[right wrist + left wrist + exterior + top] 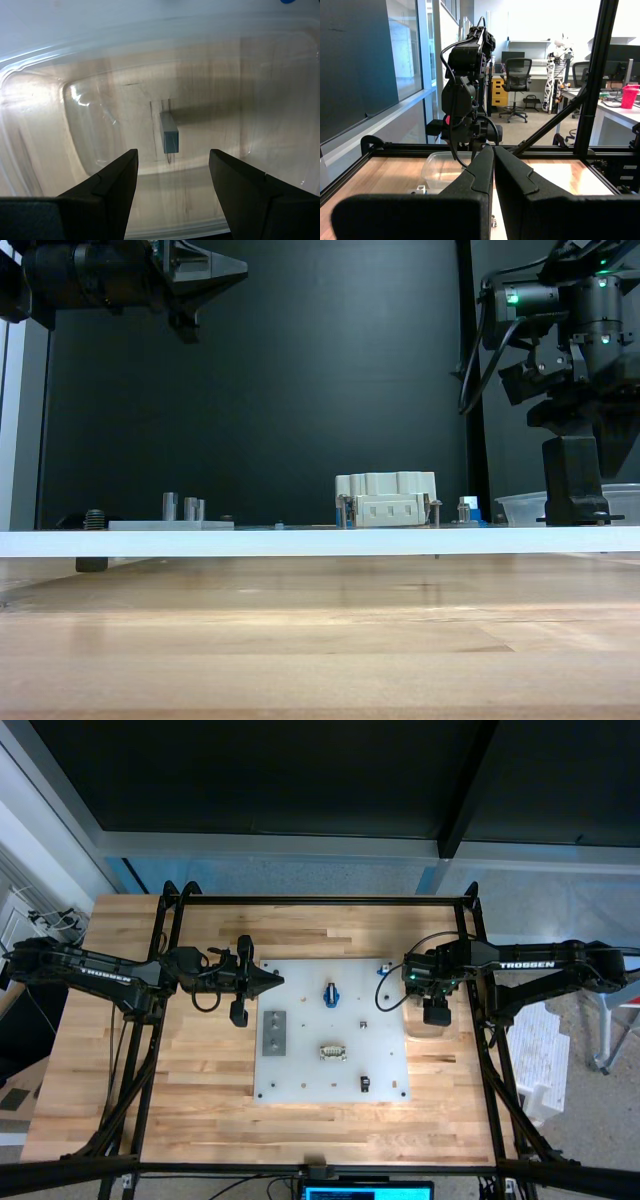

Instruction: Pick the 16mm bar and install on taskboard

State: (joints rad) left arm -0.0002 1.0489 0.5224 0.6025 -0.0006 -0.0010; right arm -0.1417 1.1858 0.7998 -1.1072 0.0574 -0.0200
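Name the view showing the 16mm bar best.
Right wrist view: the 16mm bar lies in the clear tray, below the open right claw. High view: that claw covers it. Low and left wrist views: only the tray shows. Left claw, shut, hovers over the taskboard's left edge.

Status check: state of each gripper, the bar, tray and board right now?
Left gripper: shut, empty, raised over the board's left edge.
Right gripper: open, pointing down into the tray over the bar.
Bar: lying in the tray, not gripped.
Tray: upright, off the board's right edge.
Board: flat on the table.
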